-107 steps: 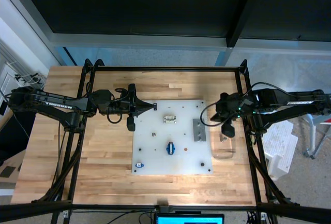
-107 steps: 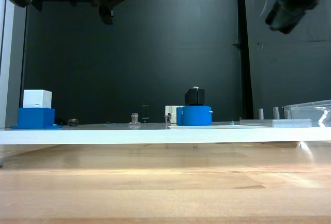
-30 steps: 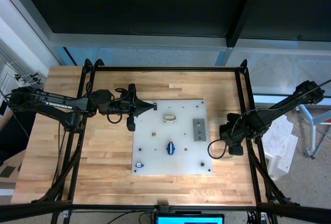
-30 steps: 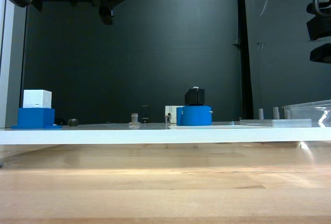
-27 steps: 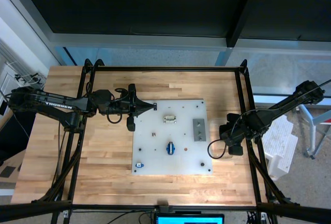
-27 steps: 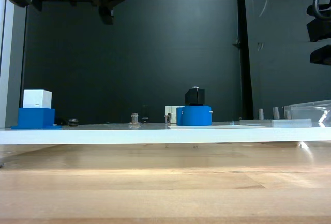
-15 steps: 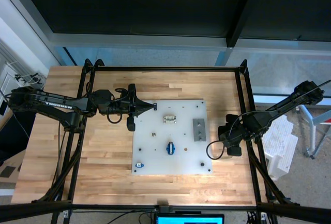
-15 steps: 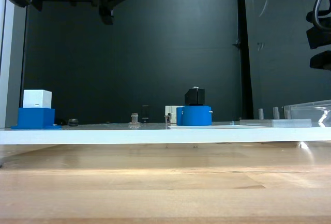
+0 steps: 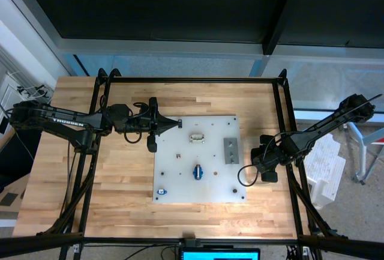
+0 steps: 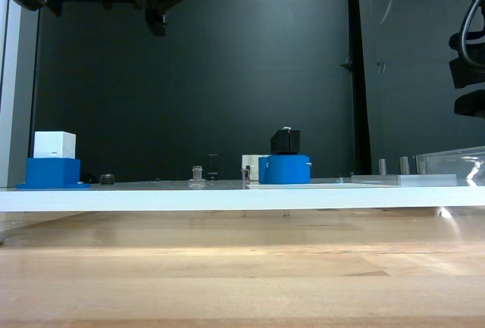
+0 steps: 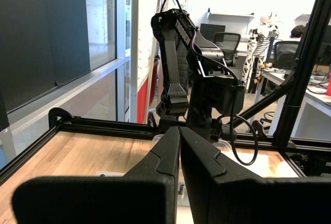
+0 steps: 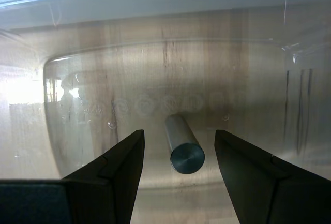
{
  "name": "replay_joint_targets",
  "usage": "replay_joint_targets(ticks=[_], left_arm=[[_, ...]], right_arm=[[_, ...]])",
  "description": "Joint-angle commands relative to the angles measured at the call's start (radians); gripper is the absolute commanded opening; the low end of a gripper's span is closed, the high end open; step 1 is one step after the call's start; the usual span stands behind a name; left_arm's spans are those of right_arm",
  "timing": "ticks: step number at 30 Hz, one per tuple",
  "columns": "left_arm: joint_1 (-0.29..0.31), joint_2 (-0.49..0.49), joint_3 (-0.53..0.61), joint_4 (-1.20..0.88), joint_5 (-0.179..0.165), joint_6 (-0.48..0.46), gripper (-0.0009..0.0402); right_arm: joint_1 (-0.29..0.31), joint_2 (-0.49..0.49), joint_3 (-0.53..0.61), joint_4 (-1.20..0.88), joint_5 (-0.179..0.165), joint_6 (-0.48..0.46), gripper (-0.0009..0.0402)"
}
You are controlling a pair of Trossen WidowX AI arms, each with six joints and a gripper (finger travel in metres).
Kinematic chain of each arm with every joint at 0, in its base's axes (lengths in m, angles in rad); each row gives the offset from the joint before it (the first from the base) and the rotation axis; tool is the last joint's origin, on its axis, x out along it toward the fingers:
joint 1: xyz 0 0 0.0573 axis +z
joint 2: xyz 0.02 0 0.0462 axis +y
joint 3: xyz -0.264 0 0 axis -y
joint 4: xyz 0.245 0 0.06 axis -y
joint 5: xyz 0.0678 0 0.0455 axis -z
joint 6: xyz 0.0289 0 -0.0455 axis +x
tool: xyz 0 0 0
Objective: Pick the 16mm cylinder and install on the taskboard
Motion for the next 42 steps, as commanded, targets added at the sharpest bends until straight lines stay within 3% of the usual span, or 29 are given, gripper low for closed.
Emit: replay_joint_targets(ticks=[1,17,32,42], left_arm=[[0.000,0.000,0.000,0.000,0.000,0.000,0.0000],[0.000,0.000,0.000,0.000,0.000,0.000,0.0000],[0.000,0.000,0.000,0.000,0.000,0.000,0.0000],[0.000,0.000,0.000,0.000,0.000,0.000,0.0000]], right_arm=[[0.000,0.000,-0.009,0.003,-0.001,0.000,0.0176],[0.000,0.000,-0.016,0.013,-0.003,-0.001,0.0109],[0.000,0.000,-0.016,0.014,-0.003,0.000,-0.0001],[0.000,-0.005,0.024,-0.015,-0.004,-0.002,0.0008]])
